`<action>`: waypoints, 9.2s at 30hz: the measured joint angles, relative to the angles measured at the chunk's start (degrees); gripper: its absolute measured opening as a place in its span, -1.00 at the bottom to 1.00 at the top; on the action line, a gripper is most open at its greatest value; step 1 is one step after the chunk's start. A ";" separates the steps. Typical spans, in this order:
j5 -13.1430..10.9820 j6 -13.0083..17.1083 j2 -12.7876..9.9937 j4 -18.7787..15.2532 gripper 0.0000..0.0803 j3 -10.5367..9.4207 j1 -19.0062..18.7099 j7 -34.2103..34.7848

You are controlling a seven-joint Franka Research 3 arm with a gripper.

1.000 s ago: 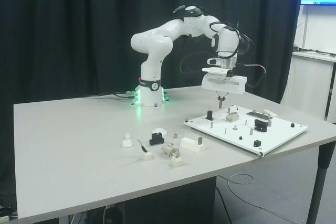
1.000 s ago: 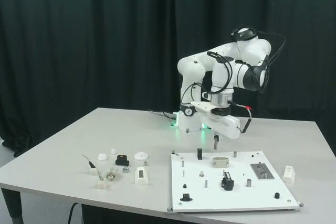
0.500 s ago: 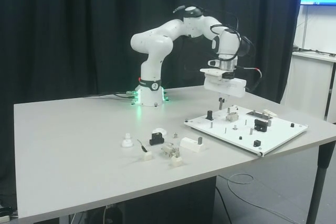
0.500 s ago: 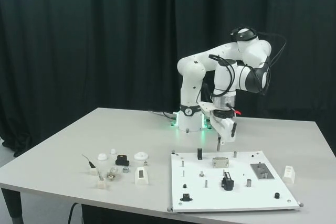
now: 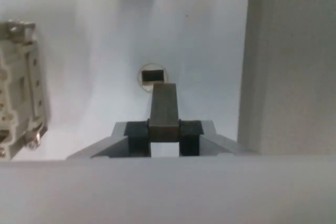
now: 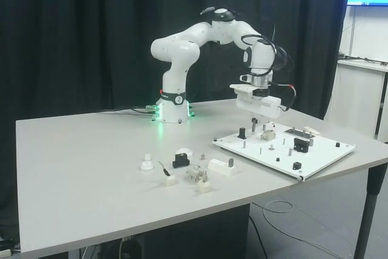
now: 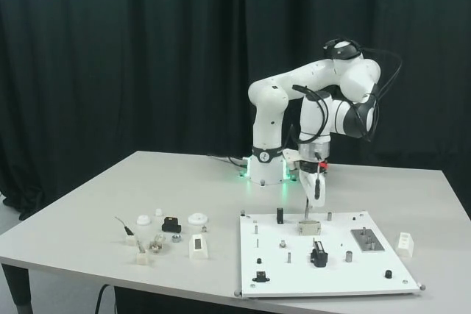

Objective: Insert square peg 3.

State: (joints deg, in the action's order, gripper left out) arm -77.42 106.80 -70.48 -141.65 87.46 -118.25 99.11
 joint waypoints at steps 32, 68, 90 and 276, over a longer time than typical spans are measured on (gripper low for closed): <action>-1.36 3.60 1.11 -1.17 -0.72 -0.73 -0.60 1.55; -2.63 5.27 1.19 -1.61 -0.72 -1.64 -0.60 2.97; -2.85 5.24 2.13 -1.67 -0.72 -1.56 -0.59 2.92; -7.50 -1.00 2.87 -2.31 -0.72 -0.04 4.08 -1.08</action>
State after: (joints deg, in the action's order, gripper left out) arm -84.92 105.80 -67.61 -143.96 87.41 -114.17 98.03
